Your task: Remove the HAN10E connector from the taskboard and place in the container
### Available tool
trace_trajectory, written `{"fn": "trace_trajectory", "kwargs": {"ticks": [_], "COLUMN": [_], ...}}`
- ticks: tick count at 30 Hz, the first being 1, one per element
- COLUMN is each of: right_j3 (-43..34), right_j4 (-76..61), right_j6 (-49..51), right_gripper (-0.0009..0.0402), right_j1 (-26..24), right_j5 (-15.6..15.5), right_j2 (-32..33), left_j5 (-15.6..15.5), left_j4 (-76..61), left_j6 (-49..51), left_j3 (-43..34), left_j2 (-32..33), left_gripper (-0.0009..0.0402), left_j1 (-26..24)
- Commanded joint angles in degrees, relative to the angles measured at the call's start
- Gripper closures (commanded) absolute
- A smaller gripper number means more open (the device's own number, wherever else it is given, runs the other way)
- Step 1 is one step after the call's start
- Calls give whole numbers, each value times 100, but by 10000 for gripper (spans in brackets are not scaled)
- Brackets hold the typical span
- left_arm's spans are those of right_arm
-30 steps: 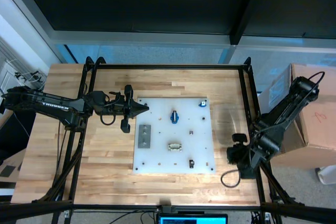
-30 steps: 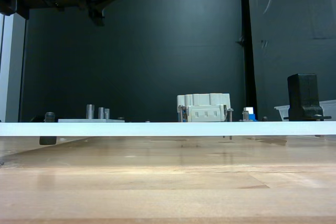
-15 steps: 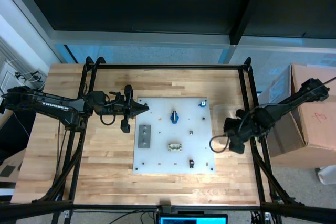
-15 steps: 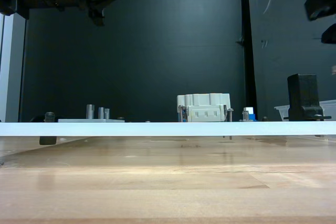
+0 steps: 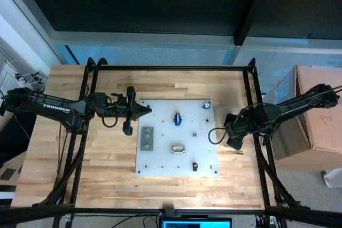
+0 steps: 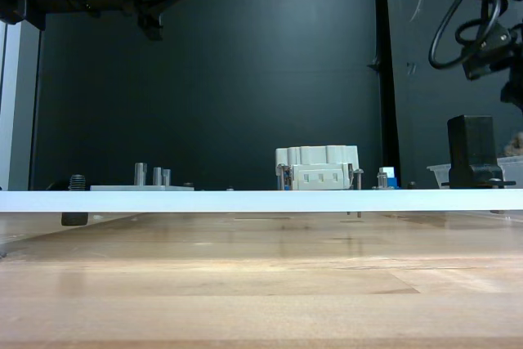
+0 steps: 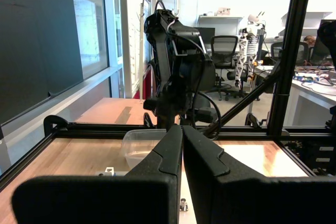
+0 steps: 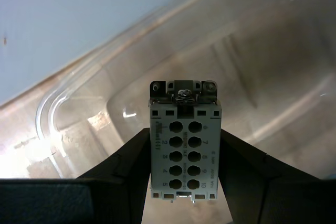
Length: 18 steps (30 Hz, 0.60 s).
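The HAN10E connector (image 8: 185, 140) is pinched lengthwise by the right gripper (image 5: 232, 131), centre-right of frame, with the container (image 8: 52, 98) directly beneath; the left gripper (image 7: 182, 128) is seen pressed together at the taskboard's (image 5: 160, 164) upper-left corner.

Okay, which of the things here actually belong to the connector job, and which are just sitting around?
Job: HAN10E connector, held in the right gripper over the clear container; white taskboard.
Idle: left gripper, shut, high over the board's left edge; grey pin block; blue knob; beige housing on the board; cardboard box.
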<state>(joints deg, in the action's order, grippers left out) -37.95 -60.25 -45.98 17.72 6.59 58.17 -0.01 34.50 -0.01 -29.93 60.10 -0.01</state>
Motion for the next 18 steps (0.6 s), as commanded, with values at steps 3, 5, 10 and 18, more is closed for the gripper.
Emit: {"fn": "trace_trajectory", "kwargs": {"ticks": [3, 5, 10, 18], "right_j3": [164, 160, 48, -442], "right_j4": [166, 164, 146, 247], "right_j6": [-70, -131, -153, 321], "right_gripper": [212, 189, 140, 126], "right_j1": [0, 0, 0, 4], "right_j5": [-72, -68, -59, 256], "right_j2": [4, 4, 4, 4], "left_j5": [0, 0, 0, 0], "left_j4": [2, 2, 2, 2], "left_j6": [0, 0, 0, 0], "left_j3": [-2, -2, -2, -2], "left_j2": [2, 2, 2, 0], "left_gripper": [393, 393, 393, 393], "left_j1": [0, 2, 0, 2]}}
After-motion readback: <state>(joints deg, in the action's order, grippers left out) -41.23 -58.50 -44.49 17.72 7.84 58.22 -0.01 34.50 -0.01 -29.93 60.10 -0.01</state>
